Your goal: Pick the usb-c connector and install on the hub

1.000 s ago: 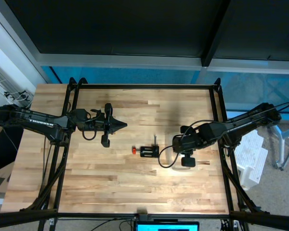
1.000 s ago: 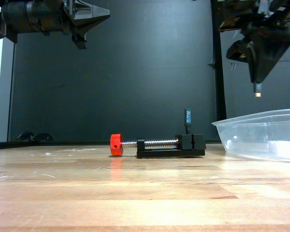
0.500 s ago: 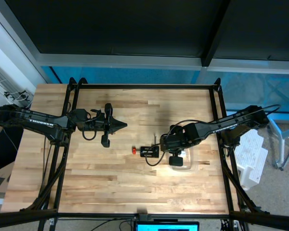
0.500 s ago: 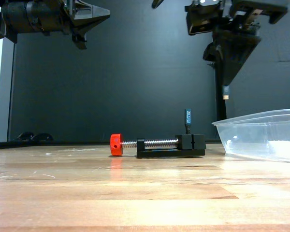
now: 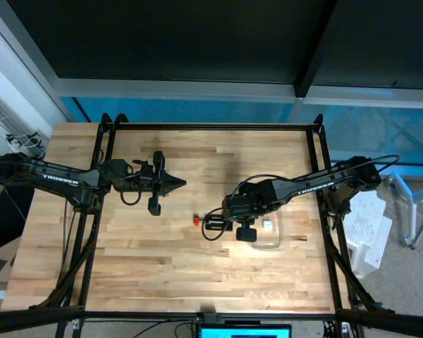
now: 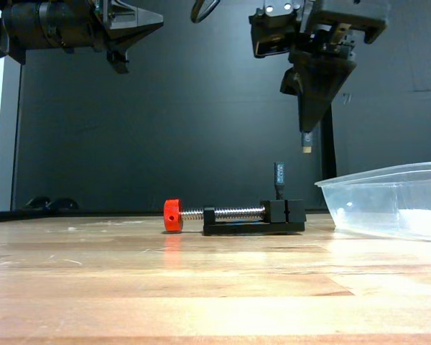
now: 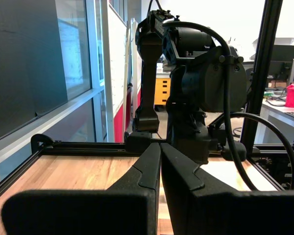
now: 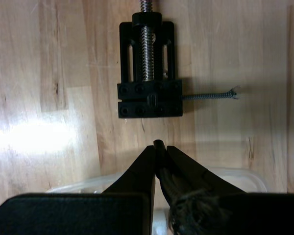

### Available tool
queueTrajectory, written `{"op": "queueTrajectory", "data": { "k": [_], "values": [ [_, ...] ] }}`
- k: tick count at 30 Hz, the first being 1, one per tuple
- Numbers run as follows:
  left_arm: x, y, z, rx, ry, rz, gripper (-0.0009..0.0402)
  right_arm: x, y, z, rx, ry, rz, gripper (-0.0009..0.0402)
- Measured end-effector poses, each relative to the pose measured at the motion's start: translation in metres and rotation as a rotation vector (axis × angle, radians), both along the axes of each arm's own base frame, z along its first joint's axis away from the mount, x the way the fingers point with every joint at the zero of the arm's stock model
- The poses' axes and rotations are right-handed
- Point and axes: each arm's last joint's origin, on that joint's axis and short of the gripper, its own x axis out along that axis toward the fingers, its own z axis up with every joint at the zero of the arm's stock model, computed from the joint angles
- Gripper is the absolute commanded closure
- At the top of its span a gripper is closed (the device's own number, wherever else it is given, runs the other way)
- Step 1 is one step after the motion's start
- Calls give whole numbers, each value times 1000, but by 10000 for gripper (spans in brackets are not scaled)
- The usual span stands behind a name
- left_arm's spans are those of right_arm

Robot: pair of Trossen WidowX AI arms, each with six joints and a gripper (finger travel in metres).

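The hub (image 6: 255, 214) is a small black block with a red knob (image 6: 172, 215), lying on the wooden table (image 6: 201, 287); a thin grey stem (image 6: 279, 176) stands up from its right end. It also shows from above as the hub (image 5: 215, 222) and the hub (image 8: 148, 78). My right gripper (image 6: 306, 129) hangs above and slightly right of the stem, shut on the usb-c connector (image 6: 307, 146), which points down. That same right gripper (image 8: 158, 149) grips the connector (image 8: 159, 143) just short of the hub. My left gripper (image 5: 180, 184) is shut and empty, high at the left.
A clear plastic tray (image 6: 388, 201) sits on the table right of the hub, with a small white piece (image 6: 424, 221) inside. From above the tray (image 5: 268, 236) lies just under the right arm. A black frame (image 5: 211, 127) borders the table.
The right arm has swung left with the connector, from above the tray to just right of the hub's stem, and come a little lower. The left arm has not moved.
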Motion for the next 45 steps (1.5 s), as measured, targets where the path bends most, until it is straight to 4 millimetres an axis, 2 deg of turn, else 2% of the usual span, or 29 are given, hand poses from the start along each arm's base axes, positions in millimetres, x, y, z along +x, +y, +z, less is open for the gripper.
{"op": "queueTrajectory", "data": {
  "k": [18,39,45],
  "values": [
    [0,0,0,0,0,0,393,20,1,-6,1,-4,-13,393],
    [0,0,0,0,0,0,393,23,0,-4,-14,-29,-23,393],
    [0,0,0,0,0,0,393,29,1,-9,-15,-20,-15,393]
  ]
}}
